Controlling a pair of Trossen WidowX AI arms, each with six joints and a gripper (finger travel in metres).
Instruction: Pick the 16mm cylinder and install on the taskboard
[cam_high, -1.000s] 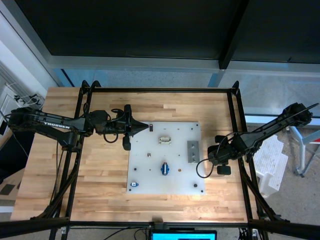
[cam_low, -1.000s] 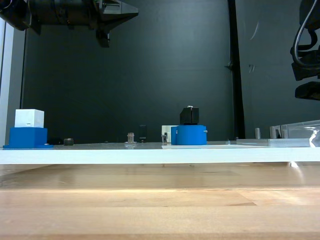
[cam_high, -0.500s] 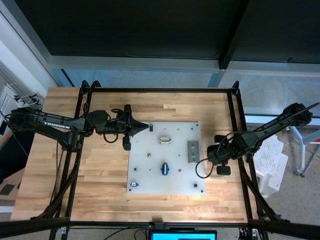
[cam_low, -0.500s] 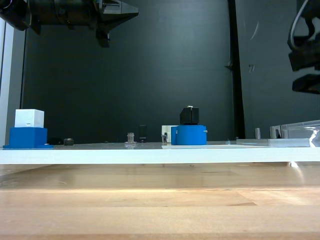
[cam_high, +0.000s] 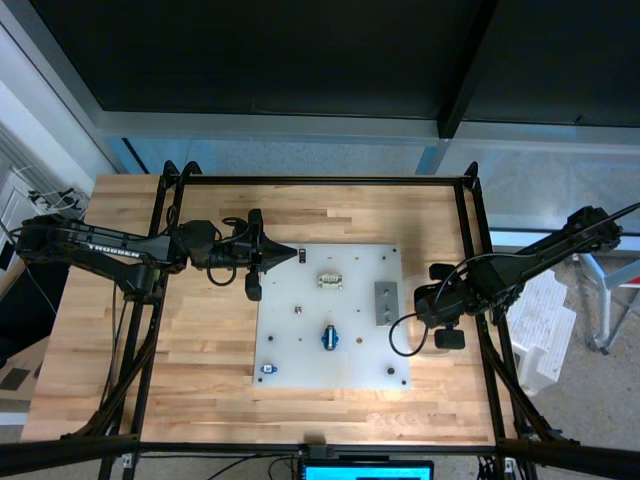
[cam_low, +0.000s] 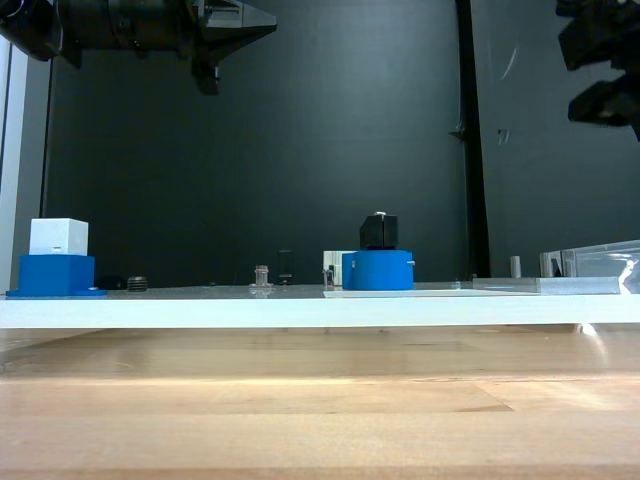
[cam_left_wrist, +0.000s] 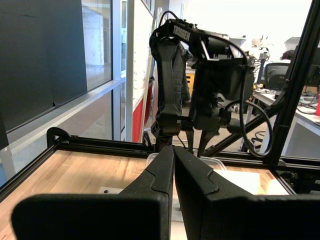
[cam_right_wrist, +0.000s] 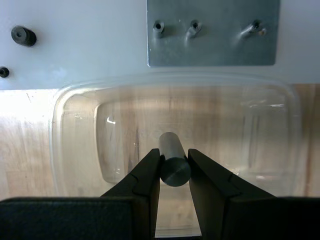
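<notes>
My right gripper (cam_right_wrist: 173, 167) is shut on the 16mm cylinder (cam_right_wrist: 174, 170), a short grey metal pin held clear above a clear plastic tray (cam_right_wrist: 75, 117). Beyond the tray lies the white taskboard (cam_right_wrist: 90, 45) with its grey metal block (cam_right_wrist: 212, 45). From above, the right gripper (cam_high: 428, 305) hangs just off the right edge of the taskboard (cam_high: 300, 350), beside the grey block (cam_high: 385, 302). At table level it sits high at the right (cam_low: 600, 60). My left gripper (cam_high: 296, 253) is shut and empty, held high over the board's far left corner (cam_left_wrist: 173, 155).
On the board stand a blue knob-like part (cam_high: 329, 337), a beige connector (cam_high: 329, 281) and a blue-and-white part (cam_high: 266, 370). The clear tray (cam_low: 590, 270) rests on the wood to the board's right. A black frame (cam_high: 320, 181) rims the table.
The right gripper has risen with the cylinder and shifted slightly toward the table's far side. The left arm has not moved.
</notes>
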